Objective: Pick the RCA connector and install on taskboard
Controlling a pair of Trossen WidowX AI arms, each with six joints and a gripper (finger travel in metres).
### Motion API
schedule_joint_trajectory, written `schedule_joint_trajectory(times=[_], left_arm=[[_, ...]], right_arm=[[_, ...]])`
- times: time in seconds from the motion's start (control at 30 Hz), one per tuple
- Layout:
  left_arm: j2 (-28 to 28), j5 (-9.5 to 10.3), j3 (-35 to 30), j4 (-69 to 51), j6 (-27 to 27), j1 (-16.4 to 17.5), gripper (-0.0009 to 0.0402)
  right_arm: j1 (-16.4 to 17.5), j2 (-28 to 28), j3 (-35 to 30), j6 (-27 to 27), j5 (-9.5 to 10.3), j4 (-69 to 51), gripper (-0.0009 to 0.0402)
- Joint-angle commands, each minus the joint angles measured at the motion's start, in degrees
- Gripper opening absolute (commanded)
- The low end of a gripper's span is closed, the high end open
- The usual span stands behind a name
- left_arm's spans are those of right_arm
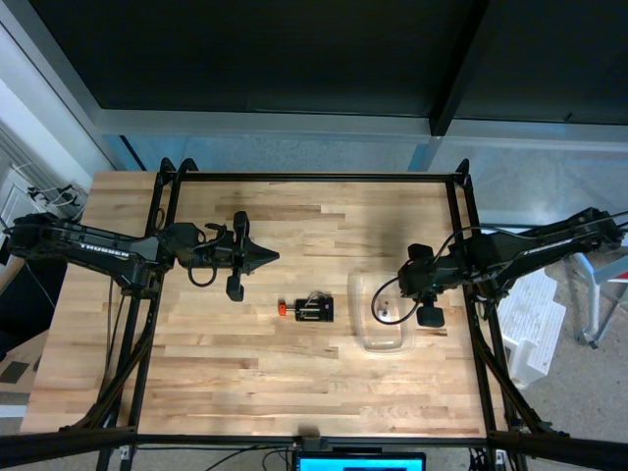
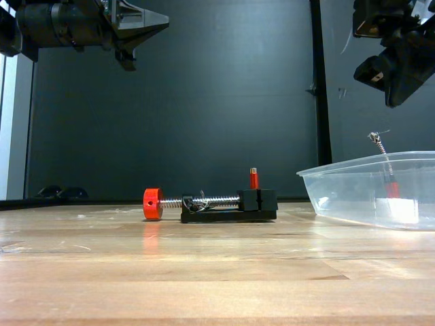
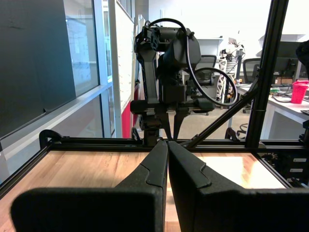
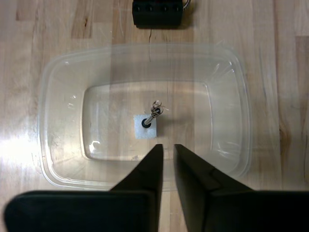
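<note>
Now the RCA connector (image 4: 150,118) stands upright mid-floor in the clear tray (image 4: 44,111), just ahead of and below the right gripper (image 4: 166,147), all but closed and empty, while the left gripper (image 3: 167,143), closed and empty, hangs beyond the taskboard (image 1: 316,309).
</note>
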State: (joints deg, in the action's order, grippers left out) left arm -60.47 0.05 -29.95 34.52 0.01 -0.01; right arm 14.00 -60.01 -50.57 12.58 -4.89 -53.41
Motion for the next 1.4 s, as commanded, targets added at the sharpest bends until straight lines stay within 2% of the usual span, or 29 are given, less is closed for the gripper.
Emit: schedule_joint_trajectory(times=[0.03,0.23,0.4,0.8,0.9,1.4], left_arm=[[0.0,-0.02,0.0,0.0,0.0,0.0,0.0000],[0.0,-0.02,0.0,0.0,0.0,0.0,0.0000],[0.0,-0.02,0.0,0.0,0.0,0.0,0.0000],[0.0,-0.02,0.0,0.0,0.0,0.0,0.0000],[0.0,-0.02,0.0,0.0,0.0,0.0,0.0000],[0.0,-0.02,0.0,0.0,0.0,0.0,0.0000]], right_arm=[[0.2,-1.1,0.2,0.0,-0.04,0.2,0.0077],[0.5,-3.5,0.5,0.0,-0.07,0.4,0.0146],[1.6,-5.1,1.9,0.5,-0.07,3.1,0.0173],[2.8,-8.9,3.8,0.7,-0.72,7.7,0.0174],[2.9,-10.0,4.2,0.7,-1.51,8.8,0.0174],[3.1,-12.3,7.8,0.7,-1.57,15.2,0.0174]])
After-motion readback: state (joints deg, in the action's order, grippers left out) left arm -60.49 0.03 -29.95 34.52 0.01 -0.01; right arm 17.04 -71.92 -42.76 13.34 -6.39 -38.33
